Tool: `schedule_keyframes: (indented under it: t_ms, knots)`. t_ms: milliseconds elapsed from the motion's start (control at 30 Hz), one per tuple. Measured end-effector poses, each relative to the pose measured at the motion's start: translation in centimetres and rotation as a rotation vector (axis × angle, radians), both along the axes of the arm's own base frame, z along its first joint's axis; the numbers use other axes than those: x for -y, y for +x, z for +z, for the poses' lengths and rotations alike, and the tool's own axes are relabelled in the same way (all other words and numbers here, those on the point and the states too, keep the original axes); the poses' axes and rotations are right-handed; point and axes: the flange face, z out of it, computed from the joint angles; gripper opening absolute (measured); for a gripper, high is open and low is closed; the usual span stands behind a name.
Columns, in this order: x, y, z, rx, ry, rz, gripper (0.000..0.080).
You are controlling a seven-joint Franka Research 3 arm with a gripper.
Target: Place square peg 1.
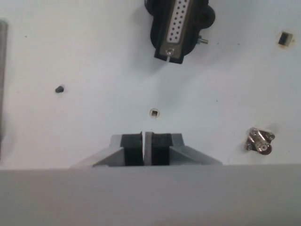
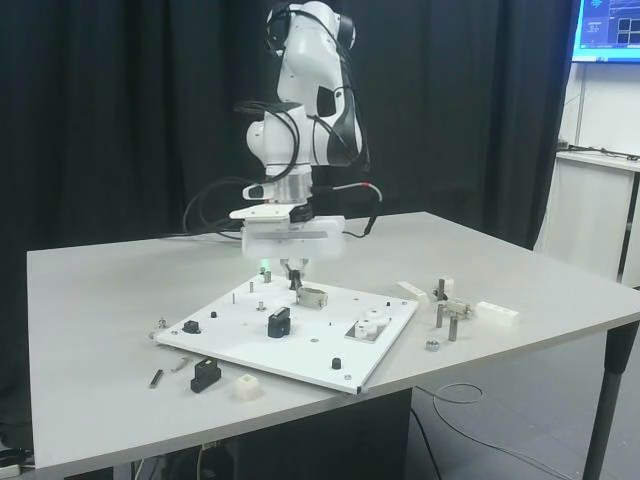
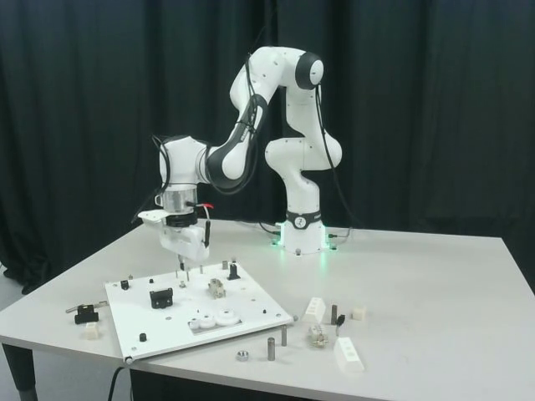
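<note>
Pads (image 1: 131, 149) of the gripper (image 1: 147, 149) are black and pressed onto a slim white bar, square peg 1 (image 1: 147, 143), which stands upright between them. The peg hangs over the white board (image 1: 94, 56), not touching it as far as the wrist view shows. A small square socket (image 1: 154, 113) is sunk in the board close to the fingertips. Farther off on the board sit one many-pinned plug (image 1: 179, 26) in a black holder, one round metal connector (image 1: 260, 141) and one small black stud (image 1: 59, 89).

From the second room view, the board (image 3: 251, 305) lies flat on the grey table (image 3: 435, 284) under the bent white arm (image 3: 242, 142). It also carries two white gears (image 3: 212, 319) side by side on a plate, and a black block (image 3: 160, 296).

Loose on the table beside the board are four white blocks: one (image 3: 314, 309), a small one (image 3: 359, 313), a long one (image 3: 349, 352) and one (image 3: 90, 331) near the opposite edge. Three upright pins (image 3: 271, 348) stand among them, with one nut (image 3: 242, 356) and a black clamp (image 3: 84, 315).

Black curtains (image 3: 435, 100) close the room behind. A green light (image 3: 276, 242) glows at the arm's base, and a screen (image 2: 605, 30) shows in the corner of the first room view.
</note>
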Motion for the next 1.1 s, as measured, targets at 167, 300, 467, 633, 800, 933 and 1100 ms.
schedule_keyframes:
  t_ms: [167,300,467,633,800,933,1100]
  knots:
    - [-0.8,0.4,0.3,0.002,-0.004,0.031,0.0035]
    - [-1.9,0.8,0.7,0.006,-0.005,0.077,0.0035]
    - [-4.2,1.6,1.2,0.012,-0.001,0.16,0.0035]
    - [-7.3,2.6,1.8,0.022,0.004,0.251,0.0035]
    - [-10.8,3.5,2.2,0.033,0.006,0.325,0.0035]
    - [-13.6,4.1,2.4,0.038,0.007,0.376,0.0035]
    - [-16.9,4.5,2.5,0.042,0.006,0.436,0.0035]
